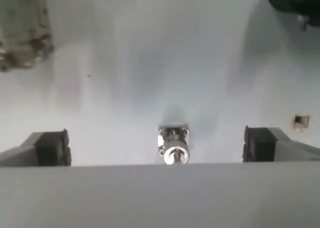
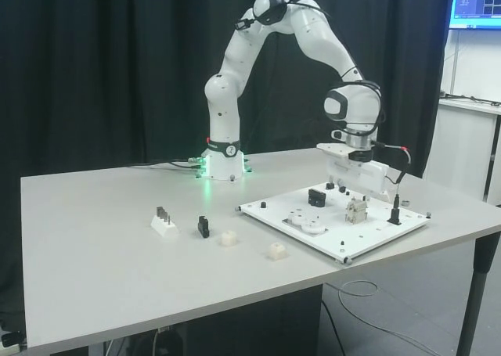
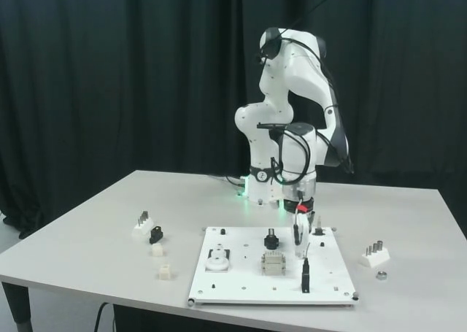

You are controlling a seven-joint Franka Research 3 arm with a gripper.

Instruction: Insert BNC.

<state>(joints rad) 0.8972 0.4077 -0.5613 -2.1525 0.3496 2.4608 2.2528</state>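
Observation:
In the wrist view a small metal BNC socket stands upright on the white board. My gripper hangs above it, open wide, with the socket roughly midway between the two black fingertips and nothing held. In the first room view the gripper points straight down over the far part of the board. The second room view shows the gripper low over the board. From both room views the socket itself is hidden by the hand.
On the board stand a black knob, a grey block, a white round part and an upright black plug. Off the board lie a white pin holder, a black part and two white blocks.

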